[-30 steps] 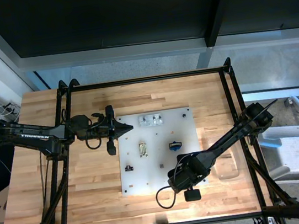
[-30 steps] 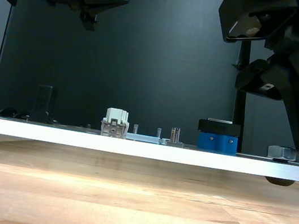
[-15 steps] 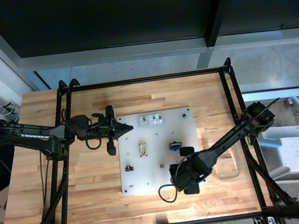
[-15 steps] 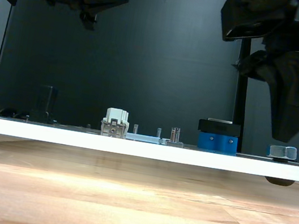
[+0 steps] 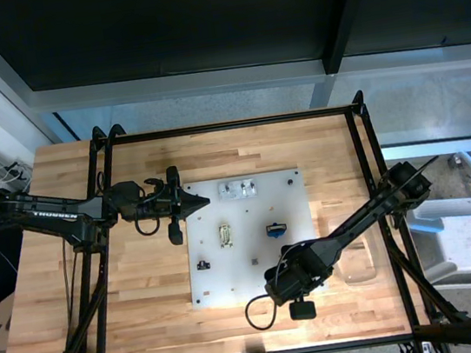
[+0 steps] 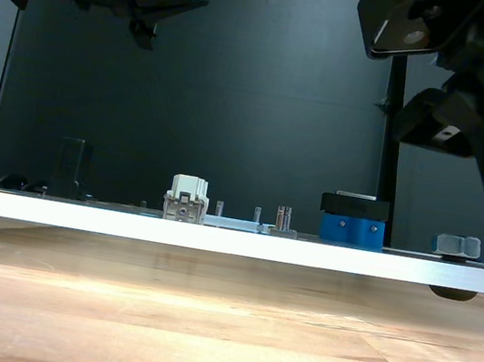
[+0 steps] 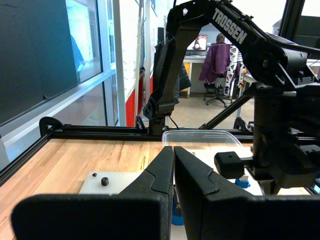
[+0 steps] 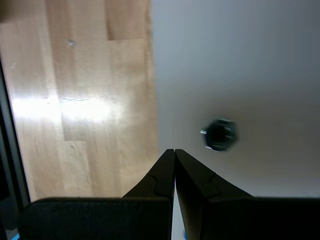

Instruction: Unfasten the M12 fastener and place in the container

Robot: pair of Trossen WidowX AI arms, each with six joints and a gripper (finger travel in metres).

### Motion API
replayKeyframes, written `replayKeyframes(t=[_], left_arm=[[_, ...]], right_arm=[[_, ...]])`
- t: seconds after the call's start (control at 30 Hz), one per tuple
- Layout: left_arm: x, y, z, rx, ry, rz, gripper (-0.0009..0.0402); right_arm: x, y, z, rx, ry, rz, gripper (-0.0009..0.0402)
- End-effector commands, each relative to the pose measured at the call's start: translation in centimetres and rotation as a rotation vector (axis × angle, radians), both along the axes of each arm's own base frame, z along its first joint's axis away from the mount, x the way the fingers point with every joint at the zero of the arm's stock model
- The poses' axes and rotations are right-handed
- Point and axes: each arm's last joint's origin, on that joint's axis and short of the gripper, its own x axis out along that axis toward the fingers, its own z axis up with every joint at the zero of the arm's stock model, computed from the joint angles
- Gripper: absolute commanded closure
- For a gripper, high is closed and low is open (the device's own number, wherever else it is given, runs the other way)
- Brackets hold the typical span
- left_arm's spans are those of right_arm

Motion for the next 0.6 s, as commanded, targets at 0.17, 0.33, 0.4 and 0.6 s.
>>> replayKeyframes(t=[0.17, 0.33, 0.4, 0.6], left_arm=[[0.0, 0.0, 0.0, 0.0, 0.0, 0.0, 0.0393], [0.0, 0.0, 0.0, 0.0, 0.0, 0.0, 0.0393], [0.0, 0.0, 0.0, 0.0, 0.0, 0.0, 0.0393], [0.0, 0.01, 0.0, 0.0, 0.0, 0.0, 0.0393]], right_arm=[[0.2, -0.05, -0.82, -0.037, 0.0, -0.015, 0.0393], [0.09, -0.24, -0.83, -0.065, 0.005, -0.026, 0.0393], [0.11, -0.27, -0.83, -0.07, 0.002, -0.029, 0.0393], [0.1, -0.31, -0.82, -0.071, 0.004, -0.028, 0.0393]])
